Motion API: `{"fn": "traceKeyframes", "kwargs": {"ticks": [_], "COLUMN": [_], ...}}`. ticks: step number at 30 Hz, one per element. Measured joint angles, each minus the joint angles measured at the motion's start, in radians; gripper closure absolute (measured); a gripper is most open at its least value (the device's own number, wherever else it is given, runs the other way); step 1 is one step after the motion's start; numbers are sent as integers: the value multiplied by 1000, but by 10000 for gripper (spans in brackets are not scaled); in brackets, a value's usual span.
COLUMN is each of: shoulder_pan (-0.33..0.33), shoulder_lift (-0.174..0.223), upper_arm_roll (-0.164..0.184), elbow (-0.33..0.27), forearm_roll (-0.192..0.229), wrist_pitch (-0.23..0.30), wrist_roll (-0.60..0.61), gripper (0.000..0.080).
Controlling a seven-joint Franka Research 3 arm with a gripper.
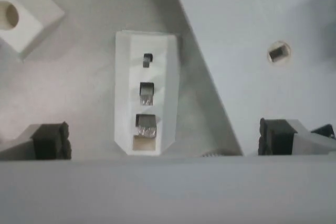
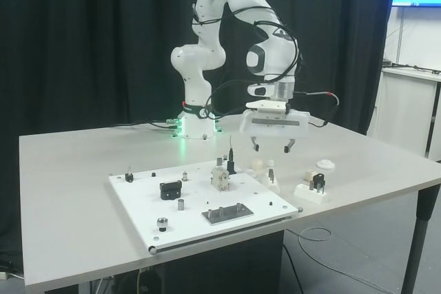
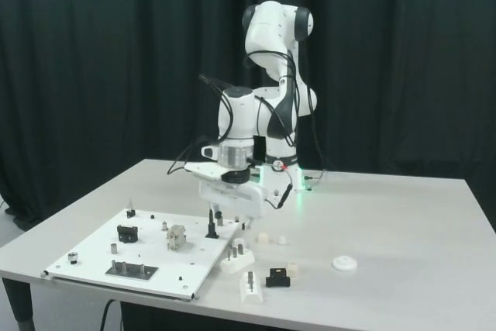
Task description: Pick square peg 3.
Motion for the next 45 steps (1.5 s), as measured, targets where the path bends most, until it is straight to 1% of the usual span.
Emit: {"fn": "traceKeyframes", "kwargs": {"ticks": [8, 11, 18, 23, 31, 35, 39, 45], "shoulder_pan": [1, 1, 1, 1, 0, -3, -3, -3], "shoulder_lift": [26, 35, 55, 68, 84, 89, 95, 106], "upper_arm_roll": [4, 7, 18, 25, 25, 25, 25, 26], "elbow": [7, 7, 3, 1, -1, -7, -18, -30], "forearm_roll": [23, 38, 53, 56, 57, 59, 75, 86], "wrist_pitch": [-1, -3, -3, -1, 6, 19, 41, 63], "wrist_roll": [-28, -31, -33, -33, -33, -32, -33, -33], "gripper": [3, 3, 3, 3, 3, 3, 3, 3]}}
